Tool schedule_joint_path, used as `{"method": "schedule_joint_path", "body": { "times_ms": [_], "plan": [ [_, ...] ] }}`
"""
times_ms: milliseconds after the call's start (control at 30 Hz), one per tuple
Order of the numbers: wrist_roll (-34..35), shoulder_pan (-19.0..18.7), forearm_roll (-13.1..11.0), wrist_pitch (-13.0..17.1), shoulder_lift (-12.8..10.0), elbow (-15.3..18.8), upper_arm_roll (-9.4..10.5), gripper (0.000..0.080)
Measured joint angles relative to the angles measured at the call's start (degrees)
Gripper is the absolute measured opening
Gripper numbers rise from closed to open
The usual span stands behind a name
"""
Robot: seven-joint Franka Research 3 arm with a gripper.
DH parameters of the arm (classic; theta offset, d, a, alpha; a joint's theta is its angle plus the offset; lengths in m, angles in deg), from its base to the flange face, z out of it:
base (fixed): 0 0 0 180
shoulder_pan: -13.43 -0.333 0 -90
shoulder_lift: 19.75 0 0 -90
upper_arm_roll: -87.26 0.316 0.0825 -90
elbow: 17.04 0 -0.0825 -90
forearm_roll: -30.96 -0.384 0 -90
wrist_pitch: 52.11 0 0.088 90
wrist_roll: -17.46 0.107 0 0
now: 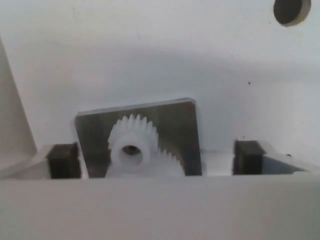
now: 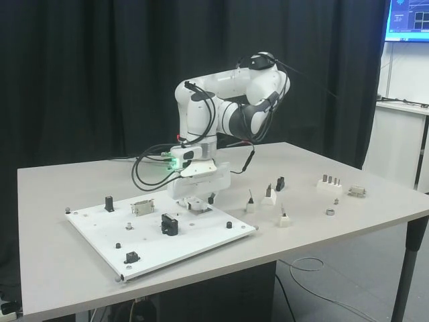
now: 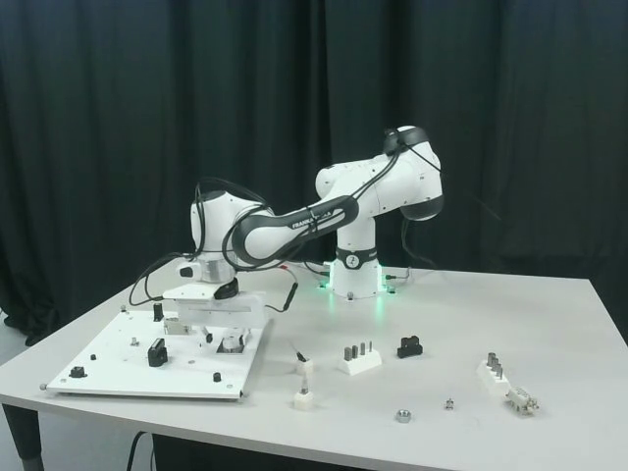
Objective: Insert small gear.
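Your wrist view shows the hand (image 1: pixel 155 165) spread wide, its 2 black fingertips (image 1: pixel 64 161) standing well apart on either side of a grey plate (image 1: pixel 175 125) and gripping nothing. The small gear (image 1: pixel 132 142) sits on that plate, white, with a hole through its hub, meshing against a second white gear (image 1: pixel 167 162) just beside it. In both room views you see the arm (image 2: pixel 228 100) bent low over the white board (image 2: pixel 154 235) on the grey table (image 2: pixel 348 215), the hand hovering just above the plate.
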Motion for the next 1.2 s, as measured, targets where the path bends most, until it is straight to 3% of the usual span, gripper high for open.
{"method": "schedule_joint_path", "body": {
  "times_ms": [33, 67, 267, 300, 433, 467, 767, 800, 967, 1200],
  "plan": [
    [0.00, -0.04, 0.00, 0.05, 0.00, 0.00, 0.01, 0.0800],
    [0.00, -0.09, -0.01, 0.09, 0.00, 0.00, 0.01, 0.0668],
    [0.00, -0.48, -0.18, 0.45, 0.00, 0.00, -0.03, 0.0668],
    [0.00, -0.55, -0.22, 0.49, 0.00, 0.00, -0.05, 0.0452],
    [0.13, -1.08, -0.34, 0.22, 0.08, -0.01, -0.07, 0.0452],
    [0.19, -1.24, -0.33, 0.24, 0.07, 0.01, -0.09, 0.0262],
    [0.42, -1.53, -0.37, 0.60, 0.05, 0.32, -0.09, 0.0262],
    [0.42, -1.53, -0.38, 0.62, 0.05, 0.32, -0.08, 0.0193],
    [0.05, -1.53, -0.44, 0.72, 0.05, 0.33, -0.02, 0.0193],
    [-5.76, -1.52, -0.60, 0.85, 0.05, 0.37, 0.11, 0.0193]
  ]
}}
